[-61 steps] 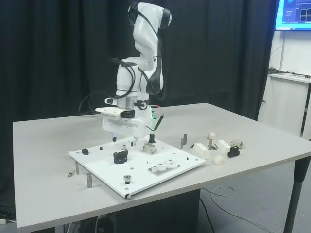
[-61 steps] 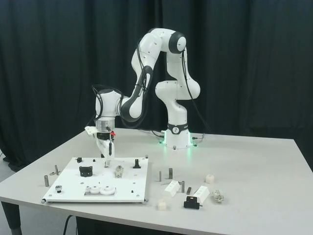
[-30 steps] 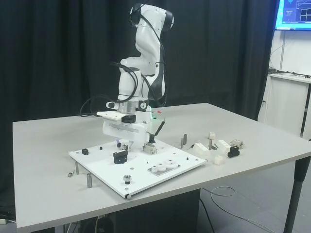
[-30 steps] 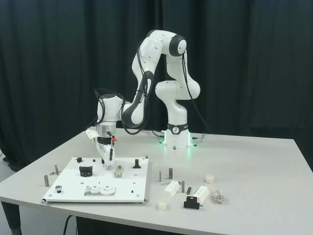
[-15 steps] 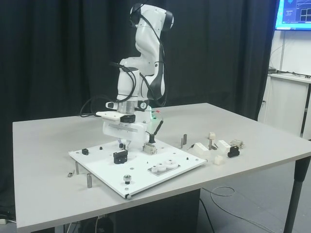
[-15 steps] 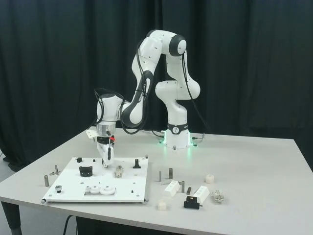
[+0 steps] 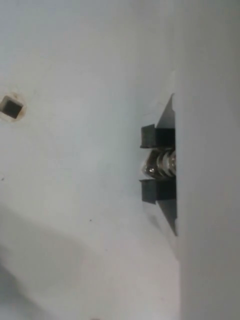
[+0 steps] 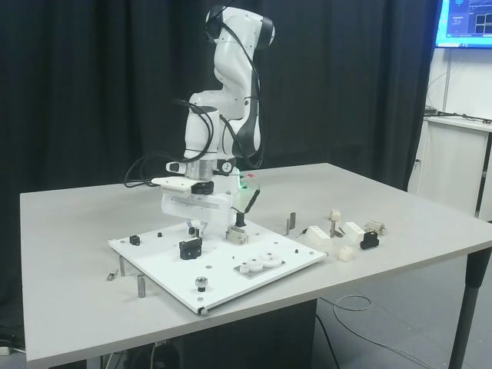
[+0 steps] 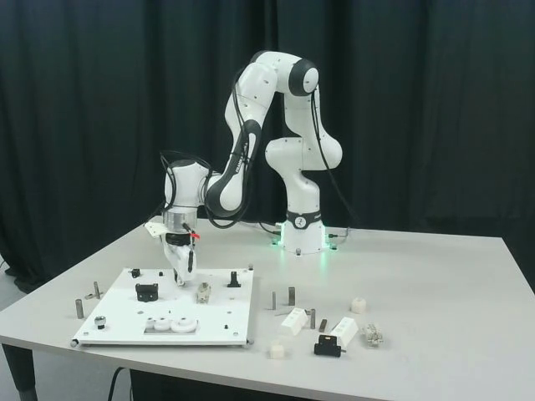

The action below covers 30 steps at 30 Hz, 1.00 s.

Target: Remove BNC.

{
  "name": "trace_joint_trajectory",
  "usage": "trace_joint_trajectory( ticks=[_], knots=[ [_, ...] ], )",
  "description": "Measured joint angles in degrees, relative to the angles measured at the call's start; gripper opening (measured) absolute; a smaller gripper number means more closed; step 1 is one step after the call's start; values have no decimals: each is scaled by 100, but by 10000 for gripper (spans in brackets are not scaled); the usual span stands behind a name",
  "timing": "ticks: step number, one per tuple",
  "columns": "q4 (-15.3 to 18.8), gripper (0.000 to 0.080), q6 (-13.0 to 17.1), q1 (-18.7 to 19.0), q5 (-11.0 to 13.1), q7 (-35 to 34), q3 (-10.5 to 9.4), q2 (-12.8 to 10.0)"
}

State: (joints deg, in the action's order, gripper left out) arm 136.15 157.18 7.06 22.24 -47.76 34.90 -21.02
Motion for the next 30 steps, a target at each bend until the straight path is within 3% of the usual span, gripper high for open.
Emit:
trace_joint_trajectory(
  ticks=[13,30],
  knots=[
    [-112,127,-202,-27,17,765,0,-48],
    [-244,127,-476,-58,17,2301,-1,-94]
  ],
)
